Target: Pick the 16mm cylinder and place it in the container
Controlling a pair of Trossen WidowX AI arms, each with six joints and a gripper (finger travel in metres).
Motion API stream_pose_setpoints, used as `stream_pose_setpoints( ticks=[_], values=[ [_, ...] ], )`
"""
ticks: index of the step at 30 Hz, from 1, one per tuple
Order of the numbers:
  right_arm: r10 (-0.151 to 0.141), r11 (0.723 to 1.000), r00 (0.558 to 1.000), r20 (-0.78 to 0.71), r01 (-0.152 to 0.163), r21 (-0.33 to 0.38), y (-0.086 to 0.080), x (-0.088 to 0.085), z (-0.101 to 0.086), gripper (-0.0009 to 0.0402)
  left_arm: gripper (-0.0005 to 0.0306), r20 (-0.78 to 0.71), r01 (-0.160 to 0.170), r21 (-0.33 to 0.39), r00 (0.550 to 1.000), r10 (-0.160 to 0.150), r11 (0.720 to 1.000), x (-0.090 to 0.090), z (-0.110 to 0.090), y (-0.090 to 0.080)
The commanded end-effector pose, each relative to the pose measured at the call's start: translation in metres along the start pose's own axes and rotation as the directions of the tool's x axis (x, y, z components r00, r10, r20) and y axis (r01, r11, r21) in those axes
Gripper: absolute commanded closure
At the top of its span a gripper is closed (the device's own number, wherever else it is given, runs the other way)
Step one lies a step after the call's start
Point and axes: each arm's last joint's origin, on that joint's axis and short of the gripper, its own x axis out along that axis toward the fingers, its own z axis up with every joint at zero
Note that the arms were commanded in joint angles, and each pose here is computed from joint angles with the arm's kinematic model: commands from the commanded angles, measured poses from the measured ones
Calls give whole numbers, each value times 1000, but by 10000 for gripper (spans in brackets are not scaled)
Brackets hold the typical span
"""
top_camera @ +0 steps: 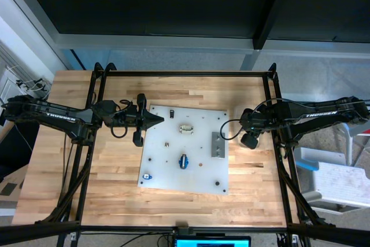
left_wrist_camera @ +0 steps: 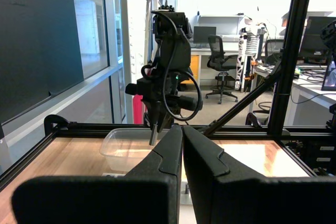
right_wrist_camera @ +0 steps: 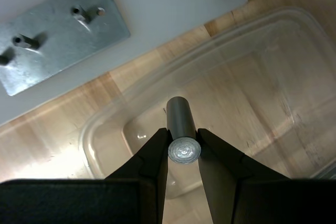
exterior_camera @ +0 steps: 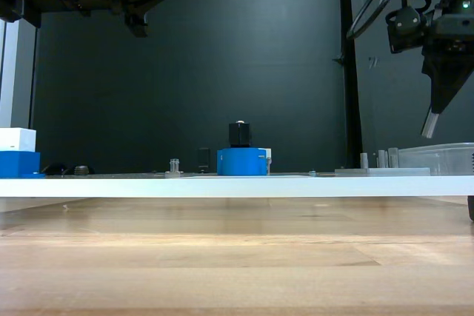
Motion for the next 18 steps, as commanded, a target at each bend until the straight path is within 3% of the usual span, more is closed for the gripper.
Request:
stream_pose_setpoints(
  ticks=[1,6,13,18],
  values=[
    [-30,998,1000,1,30,52,-4,4,0,373,300,0,0,0,1000,0,1000,0,0,0],
    [-47,995,999,-11,48,83,-8,12,-1,373,300,0,0,0,1000,0,1000,0,0,0],
    [-37,995,999,9,36,98,-7,29,-5,373,300,0,0,0,1000,0,1000,0,0,0],
    [-54,994,998,-17,55,89,-6,35,-4,373,300,0,0,0,1000,0,1000,0,0,0]
  ],
)
